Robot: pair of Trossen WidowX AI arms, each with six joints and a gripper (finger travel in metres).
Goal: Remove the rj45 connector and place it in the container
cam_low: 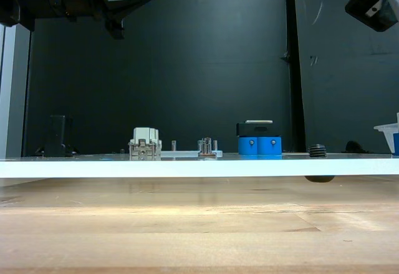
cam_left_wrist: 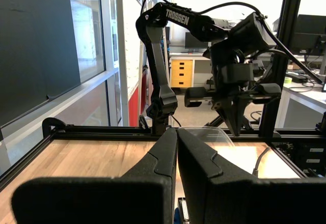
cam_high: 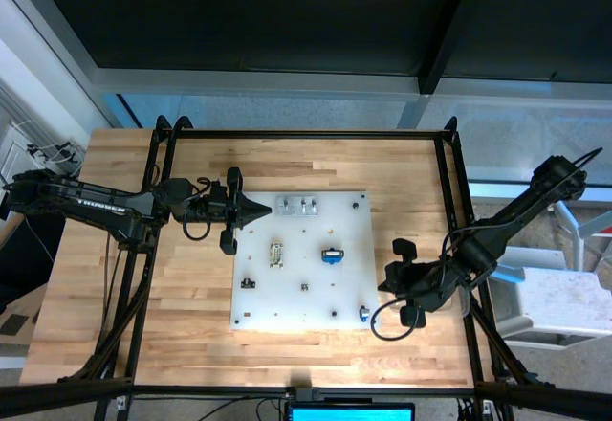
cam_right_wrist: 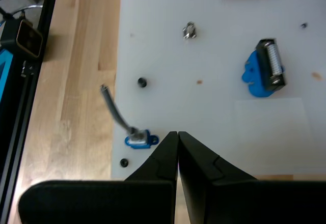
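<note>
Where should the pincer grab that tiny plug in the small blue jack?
Probably from above, pinching the rj45 connector across its short body where it leaves the blue jack; its thin tail slants out past the board, too slim to hold. The right pincer, shut, hovers above, nearby; the left pincer, shut, hangs above the board's far-left corner.

The right end effector (cam_right_wrist: 177, 138), fingertips pressed together, hangs over the board (cam_right_wrist: 204, 107) edge — just beside the rj45 connector (cam_right_wrist: 134, 137) in its blue jack (cam_right_wrist: 148, 141) — table (cam_right_wrist: 76, 81) alongside.
</note>
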